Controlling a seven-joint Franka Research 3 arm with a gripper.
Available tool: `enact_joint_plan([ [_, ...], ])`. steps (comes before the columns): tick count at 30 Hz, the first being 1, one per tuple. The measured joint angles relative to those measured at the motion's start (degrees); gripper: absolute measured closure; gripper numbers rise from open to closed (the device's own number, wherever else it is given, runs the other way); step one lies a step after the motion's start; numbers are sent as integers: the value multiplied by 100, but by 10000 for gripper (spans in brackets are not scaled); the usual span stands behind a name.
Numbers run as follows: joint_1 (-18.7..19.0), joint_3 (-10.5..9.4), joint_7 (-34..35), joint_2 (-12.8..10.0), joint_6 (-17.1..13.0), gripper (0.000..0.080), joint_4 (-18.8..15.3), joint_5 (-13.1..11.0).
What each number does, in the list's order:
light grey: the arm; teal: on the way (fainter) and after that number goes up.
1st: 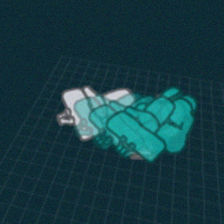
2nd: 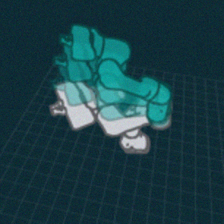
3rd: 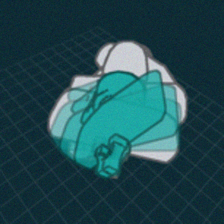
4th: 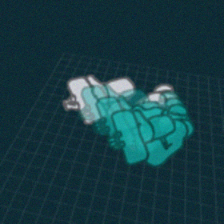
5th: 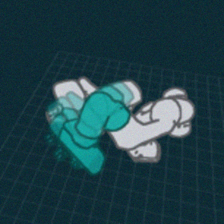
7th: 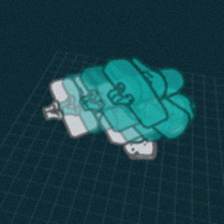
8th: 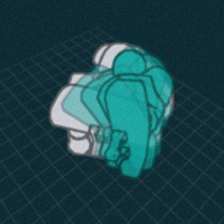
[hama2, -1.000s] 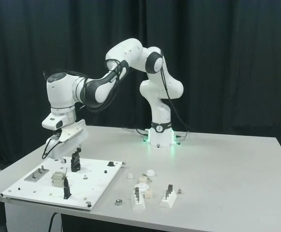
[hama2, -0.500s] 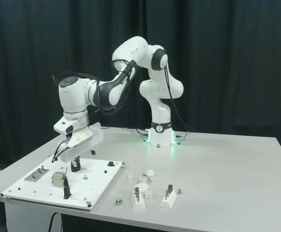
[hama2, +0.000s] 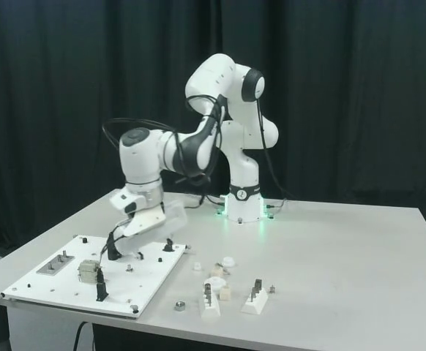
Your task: Pick round peg 4.
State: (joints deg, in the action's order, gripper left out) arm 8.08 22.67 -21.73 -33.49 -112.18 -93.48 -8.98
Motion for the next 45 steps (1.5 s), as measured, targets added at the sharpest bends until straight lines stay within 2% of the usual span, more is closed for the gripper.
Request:
enact_joint_plan([
  [12, 389, -285, 1383, 313, -651, 3, -751, 209],
  [18, 569, -418, 2210, 458, -1018, 3, -1045, 473],
  [26, 694, -621, 3105, 625, -1344, 3, -1348, 792],
  [32, 696, -781, 3298, 702, -1603, 3, -1518, 959],
  [45, 694, -892, 3460, 719, -2332, 3, -1804, 895],
])
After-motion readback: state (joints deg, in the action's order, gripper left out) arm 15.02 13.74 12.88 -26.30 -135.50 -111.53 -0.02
